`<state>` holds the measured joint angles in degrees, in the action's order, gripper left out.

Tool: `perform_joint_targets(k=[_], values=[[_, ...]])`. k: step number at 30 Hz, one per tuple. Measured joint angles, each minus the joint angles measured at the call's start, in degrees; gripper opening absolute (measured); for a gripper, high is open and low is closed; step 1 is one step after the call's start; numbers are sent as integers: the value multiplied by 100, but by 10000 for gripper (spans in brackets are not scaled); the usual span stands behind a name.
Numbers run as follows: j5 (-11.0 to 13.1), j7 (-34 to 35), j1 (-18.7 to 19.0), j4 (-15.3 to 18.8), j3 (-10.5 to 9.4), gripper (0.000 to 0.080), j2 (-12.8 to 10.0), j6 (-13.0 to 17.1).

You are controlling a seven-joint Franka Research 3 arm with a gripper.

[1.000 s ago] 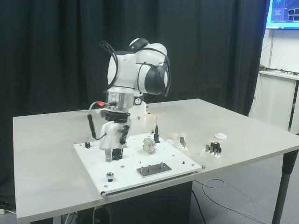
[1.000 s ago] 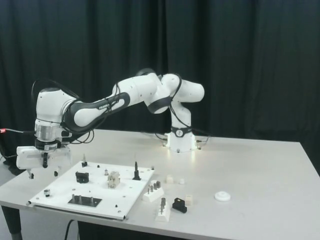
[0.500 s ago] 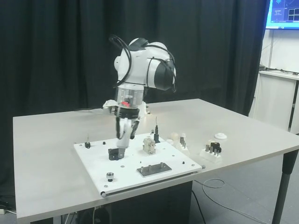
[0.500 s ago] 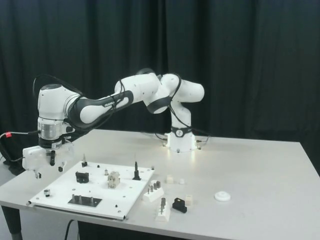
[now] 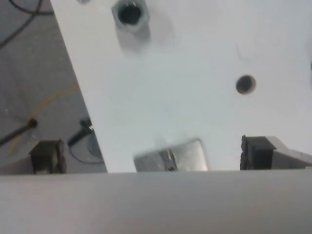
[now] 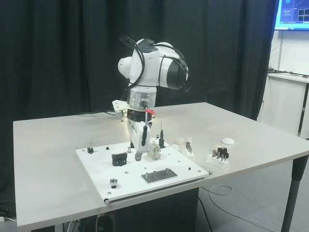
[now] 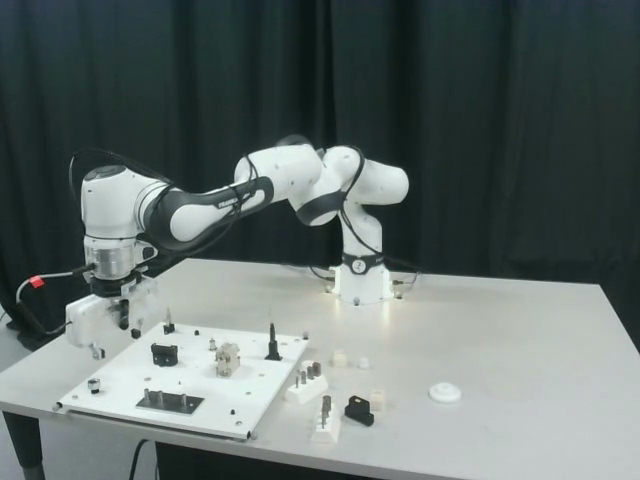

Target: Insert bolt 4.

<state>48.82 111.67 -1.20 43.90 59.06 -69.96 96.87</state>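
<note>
"Over the white board, near its edge by the metal plate, was that where the gripper hung?"

"Yes, above the board and touching nothing. Its fingers stood apart, with only bare board and the plate showing between them."

"And the bolt?"

"Several bolts stood upright in white holders on the grey table, off the board, toward the table's front edge and well apart from the gripper. I couldn't tell which was number four."
</note>
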Motion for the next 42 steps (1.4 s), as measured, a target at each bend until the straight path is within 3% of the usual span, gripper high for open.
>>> perform_joint_targets(k=[7, 12, 20, 30, 42], values=[[-3, -334, 43, 0, -33, 800, 73, -283], [-3, -951, 78, 0, -61, 800, 117, -399], [-26, -1928, 93, 0, -102, 800, 161, -489], [-268, -3353, 81, 31, -124, 800, 160, -478], [-507, -3530, -90, 39, -329, 800, 160, -288]])
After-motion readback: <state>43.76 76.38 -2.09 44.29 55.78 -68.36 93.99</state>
